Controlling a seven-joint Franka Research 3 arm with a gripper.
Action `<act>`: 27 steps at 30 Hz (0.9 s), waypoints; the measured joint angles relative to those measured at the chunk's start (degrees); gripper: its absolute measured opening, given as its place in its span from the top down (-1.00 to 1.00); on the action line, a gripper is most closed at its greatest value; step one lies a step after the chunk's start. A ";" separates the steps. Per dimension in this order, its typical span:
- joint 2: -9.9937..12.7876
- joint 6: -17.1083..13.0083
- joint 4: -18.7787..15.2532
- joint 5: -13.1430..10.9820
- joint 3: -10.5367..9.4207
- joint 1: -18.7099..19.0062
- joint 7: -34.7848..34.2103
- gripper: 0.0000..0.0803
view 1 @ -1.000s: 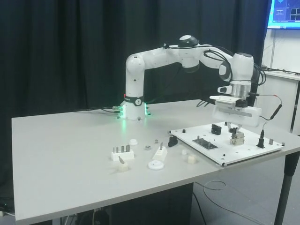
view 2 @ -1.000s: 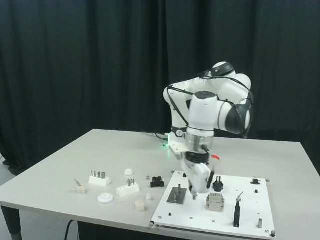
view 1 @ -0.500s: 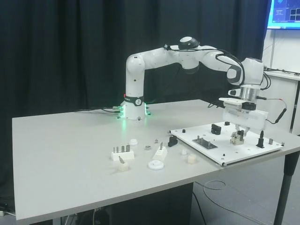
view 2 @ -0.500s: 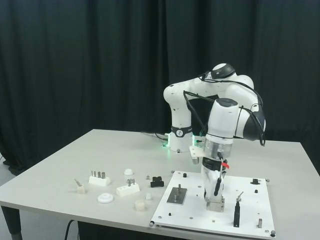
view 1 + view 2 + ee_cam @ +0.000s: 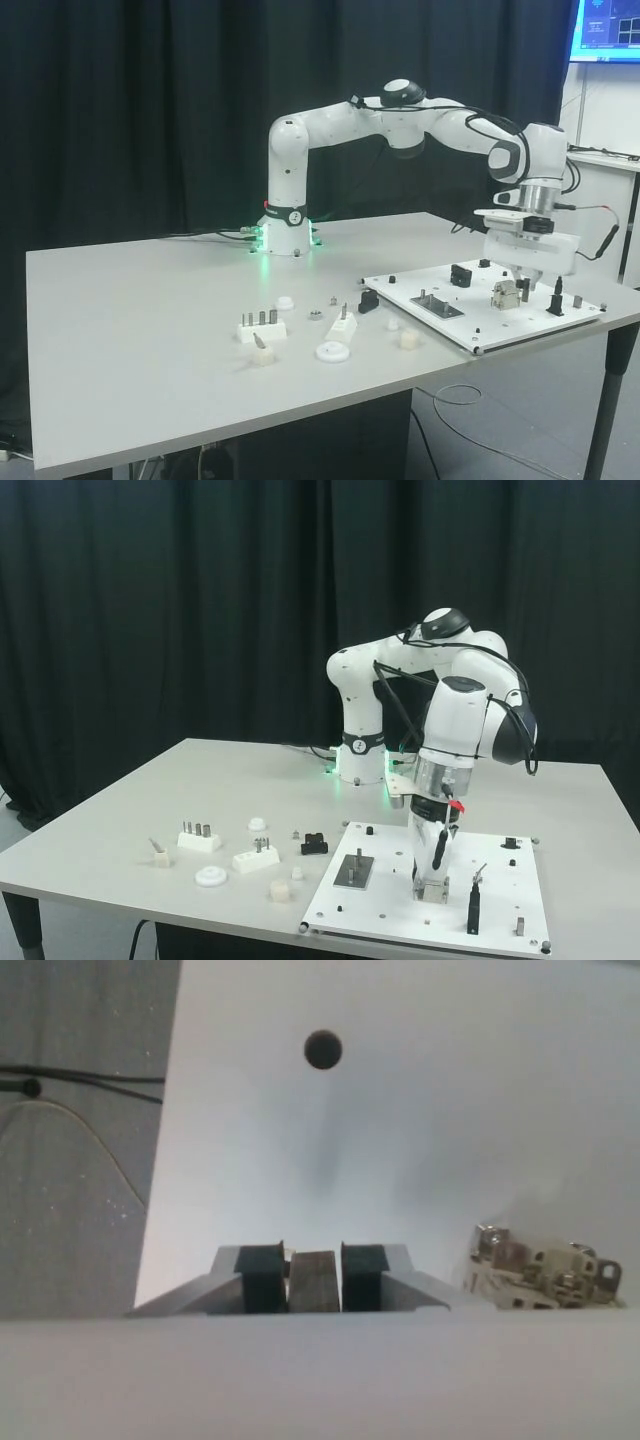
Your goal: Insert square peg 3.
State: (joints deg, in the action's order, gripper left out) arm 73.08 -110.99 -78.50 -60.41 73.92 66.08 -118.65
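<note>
Item: gripper [image 5: 314, 1278], fingers [image 5: 262, 1278] clamped on the square peg [image 5: 314, 1282], hanging over the white board [image 5: 420, 1140] just beside the metal block [image 5: 540, 1278]. Advice for this step: keep the peg upright, square its faces to the hole, lower slowly.

Even room light; the wrist view's near edge is blurred.
</note>
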 joint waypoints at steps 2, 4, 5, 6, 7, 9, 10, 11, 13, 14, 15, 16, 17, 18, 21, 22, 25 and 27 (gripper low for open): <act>0.00 0.00 0.53 0.00 -0.20 -0.43 0.00 0.71; 0.00 0.00 1.15 0.00 -0.48 -0.95 0.00 0.71; 0.00 0.01 1.54 0.00 -0.68 -1.26 0.00 0.71; 0.00 0.05 1.95 0.00 -0.89 -1.58 0.00 0.71; 0.00 0.13 2.33 0.00 -1.11 -1.90 0.00 0.71; 0.00 0.39 3.20 0.00 -1.59 -2.62 0.00 0.71; 0.00 0.61 3.66 0.00 -1.81 -2.97 -0.01 0.71; 0.01 0.89 4.08 0.00 -2.02 -3.33 -0.02 0.71; 0.00 1.53 5.04 0.00 -2.45 -4.10 -0.34 0.71; 0.00 1.91 5.51 0.00 -2.64 -4.48 -0.58 0.71; 0.00 2.39 6.03 0.00 -2.81 -4.89 -0.83 0.71; 0.00 2.78 6.53 0.00 -2.96 -5.27 -1.04 0.71; 0.00 3.17 6.98 0.00 -3.09 -5.62 -1.25 0.71; 0.00 3.60 7.50 0.00 -3.24 -6.02 -1.50 0.71; -0.01 4.77 8.95 0.00 -3.68 -7.14 -2.13 0.71; 0.00 5.06 9.39 0.00 -3.82 -7.46 -2.32 0.71; -0.01 5.92 10.60 0.00 -4.22 -8.42 -2.92 0.71; 0.00 6.32 11.26 0.00 -4.48 -8.93 -3.22 0.71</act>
State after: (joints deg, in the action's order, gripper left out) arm 73.07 -104.68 -67.24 -60.41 69.44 57.14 -121.88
